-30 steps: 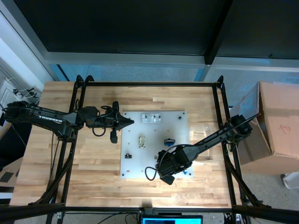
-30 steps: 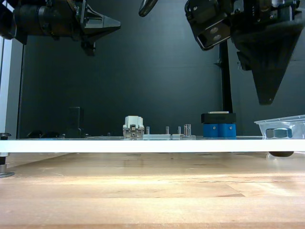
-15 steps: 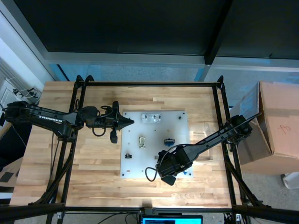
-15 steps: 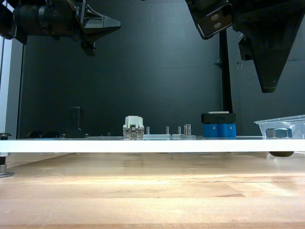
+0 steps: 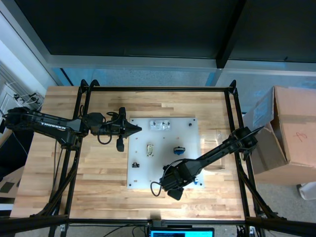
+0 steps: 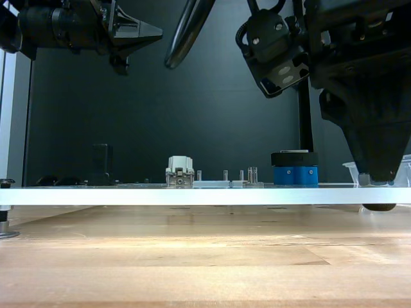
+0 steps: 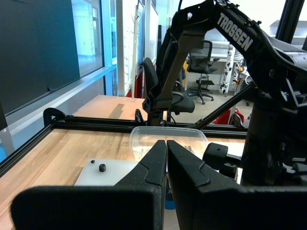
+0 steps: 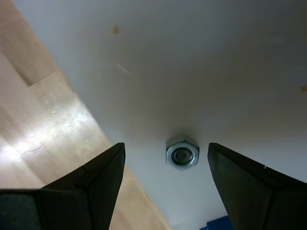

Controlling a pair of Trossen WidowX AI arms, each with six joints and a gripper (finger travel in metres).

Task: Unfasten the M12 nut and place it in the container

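Nut [image 8: 172, 154]: one, small, silver, six-sided. Sits flat on its stud [image 8: 182, 156] near the near right edge of the white board [image 5: 143, 173]. Dark stud core visible in the bore, ribs hidden. Not held, not in the container [image 7: 168, 136].

Handling, as a judgement: light, rigid, not fragile. Smooth metal flats likely slippery, so best taken across two opposite flats, pads square to them and low enough not to ride off the top edge. Once off the thread, liable to roll or bounce if dropped.

Right gripper [image 8: 166, 146]: directly above the nut, fingers [image 8: 86, 187] spread wide to either side of it, touching nothing. Blocks the nut from the low view.

Left gripper [image 7: 166, 142]: over the board's left edge toward its far corner, well apart from the nut, fingers pressed together, nothing between them.

Count:
- nut 1
- stud 1 (only its core seen)
- clear container 1, on the tabletop [image 5: 98, 197] beside the board's right edge
- grippers 2
- blue block [image 6: 295, 174] 1
- grey connector [image 6: 180, 173] 1
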